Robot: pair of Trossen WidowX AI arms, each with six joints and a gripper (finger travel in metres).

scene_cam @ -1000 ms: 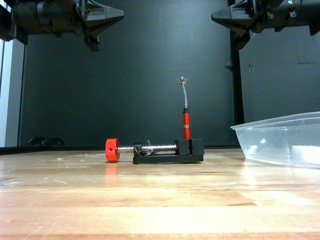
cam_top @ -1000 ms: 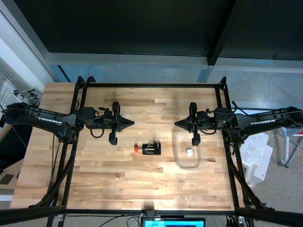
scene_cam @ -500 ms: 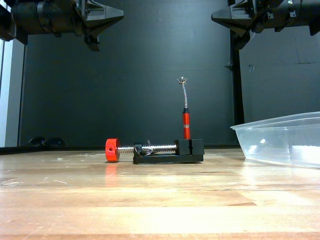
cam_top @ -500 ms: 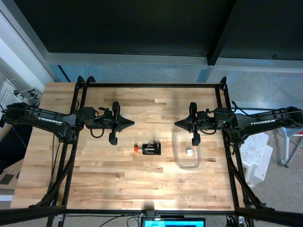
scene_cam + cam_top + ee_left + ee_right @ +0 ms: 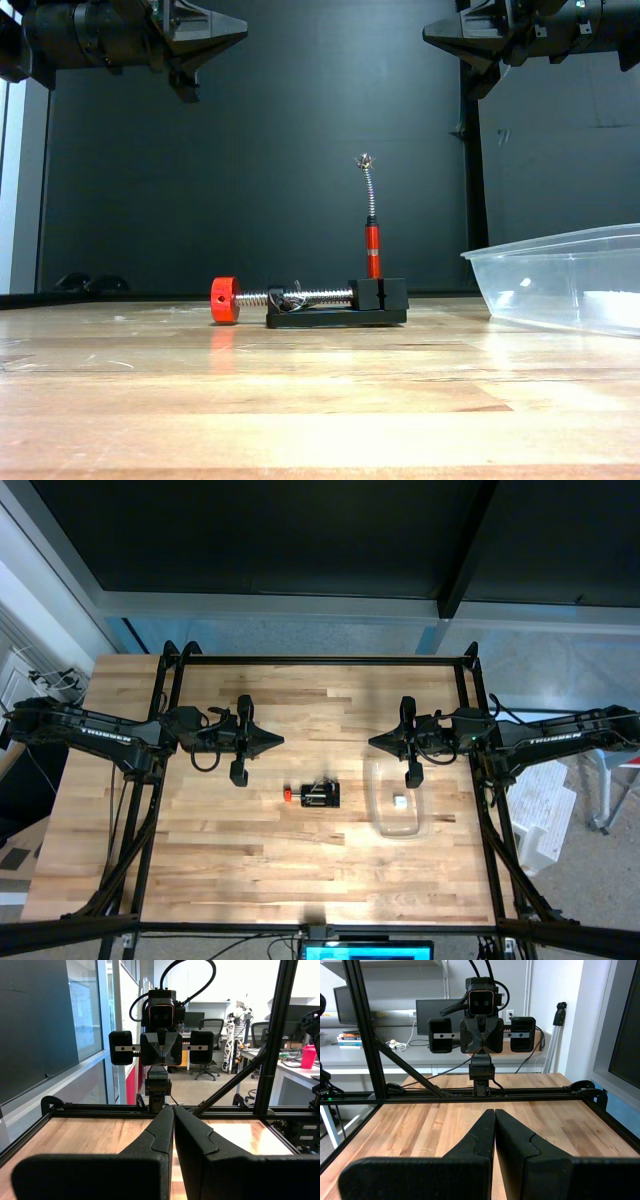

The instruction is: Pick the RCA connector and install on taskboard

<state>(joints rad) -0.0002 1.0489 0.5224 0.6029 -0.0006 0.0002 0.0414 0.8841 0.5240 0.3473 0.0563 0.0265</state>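
Note:
The red connector [image 5: 372,245] stands upright on the black vise [image 5: 338,301], and its braided cable [image 5: 369,190] rises free above it; nothing holds it. In the high view the vise [image 5: 322,796] with its red knob [image 5: 287,794] sits mid-table. The white block [image 5: 399,801] lies bare in the clear tray [image 5: 400,828]. My left gripper [image 5: 278,740] hovers high, left of the vise, shut and empty [image 5: 173,1107]. My right gripper [image 5: 374,742] hovers high near the tray's far end, also shut and empty [image 5: 494,1110].
The tray's wall [image 5: 560,270] stands at the right in the low view. A black frame [image 5: 320,661] edges the table's far side. Both arms [image 5: 120,30] [image 5: 540,25] hang well above the wooden table top, facing each other.

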